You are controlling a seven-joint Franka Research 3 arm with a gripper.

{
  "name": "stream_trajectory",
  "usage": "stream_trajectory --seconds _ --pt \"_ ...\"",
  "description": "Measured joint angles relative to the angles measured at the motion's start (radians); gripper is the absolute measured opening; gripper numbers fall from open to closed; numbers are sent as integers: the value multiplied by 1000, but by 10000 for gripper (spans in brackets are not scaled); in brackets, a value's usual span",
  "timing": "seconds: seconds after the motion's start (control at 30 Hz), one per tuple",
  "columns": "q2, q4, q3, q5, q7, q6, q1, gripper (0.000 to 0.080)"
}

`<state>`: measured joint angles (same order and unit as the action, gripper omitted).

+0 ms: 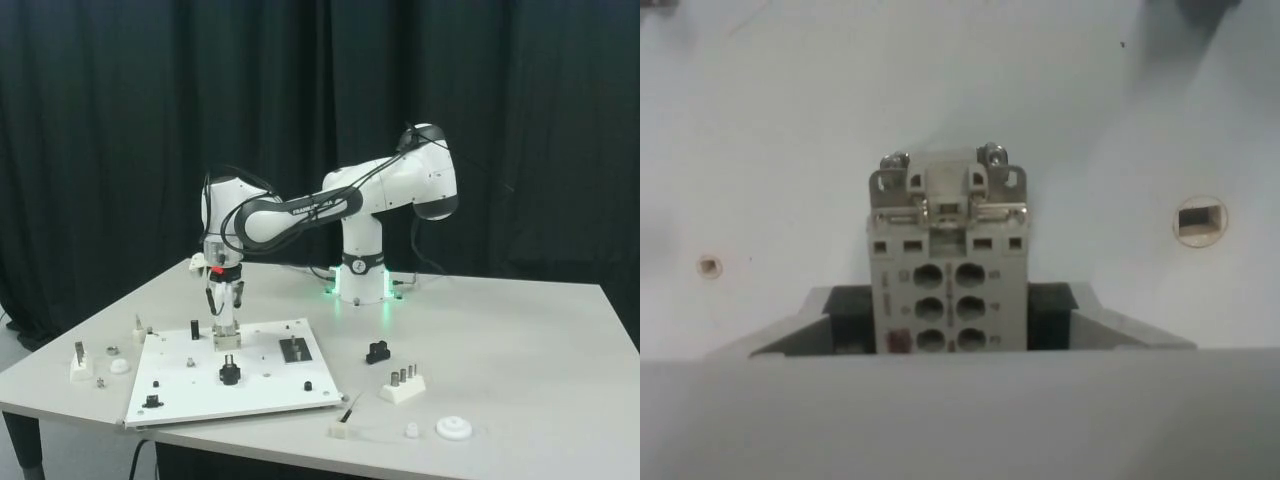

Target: Insert waterproof.

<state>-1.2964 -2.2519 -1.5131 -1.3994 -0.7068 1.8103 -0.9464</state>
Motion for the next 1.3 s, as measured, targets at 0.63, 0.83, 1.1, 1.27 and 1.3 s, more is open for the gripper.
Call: stream_trajectory --seconds 0.63,0.83,1.1,1.27,1.3 --pt "0 -1 0 0 -13 -2 -4 311" --pt "0 -5 -2 1 -13 -6 -9 311" --pt "0 -24 -7 4 -13 -7 -20 311" --pt "0 -27 -7 4 -11 -7 -23 311" --pt "0 -27 -7 4 -11 -7 -23 311"
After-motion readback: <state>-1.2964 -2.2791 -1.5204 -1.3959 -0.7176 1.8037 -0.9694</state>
